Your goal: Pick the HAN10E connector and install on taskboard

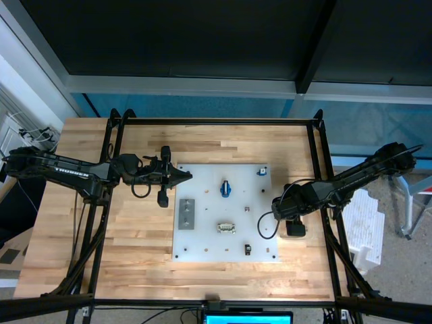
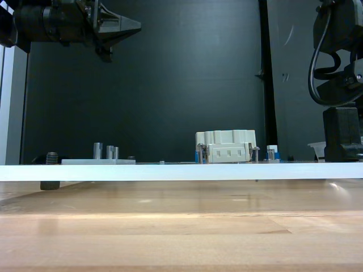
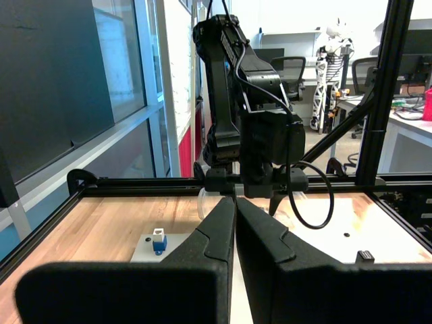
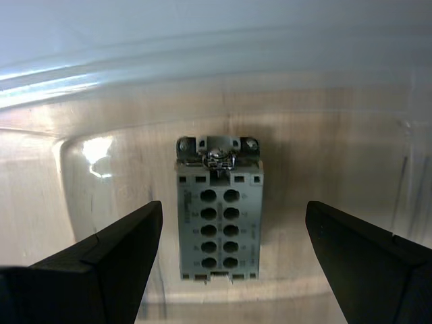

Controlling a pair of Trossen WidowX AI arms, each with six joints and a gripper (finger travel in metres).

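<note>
Between the wide-spread fingers (image 4: 101, 263) of the right gripper (image 4: 233, 223) lies the connector (image 4: 218, 210). It is a pale grey block with two rows of five dark holes and a metal clip with screws at its far end. The jaws stand well open on either side of it, touch nothing and hold nothing. The connector rests flat on the floor of a clear tray (image 4: 337, 155), and wood grain shows through the plastic.

From above, the right gripper (image 1: 295, 228) hangs low just off the three o'clock edge of the board (image 1: 202, 250), pointing down at the table. At table height it (image 2: 340, 136) reaches almost to the level of the board (image 2: 170, 171).

On the board, toward five o'clock from the centre, sits a beige housing (image 1: 226, 228) with metal tabs at both ends. A blue knob (image 1: 225, 188) stands at twelve o'clock of it, a grey metal block (image 1: 186, 214) at nine o'clock and a small black part (image 1: 248, 250) near the six o'clock edge.

The left gripper (image 1: 185, 175) hovers high over the board's ten o'clock corner and points toward three o'clock. Its fingers (image 3: 216, 236) are pressed together on nothing.
</note>
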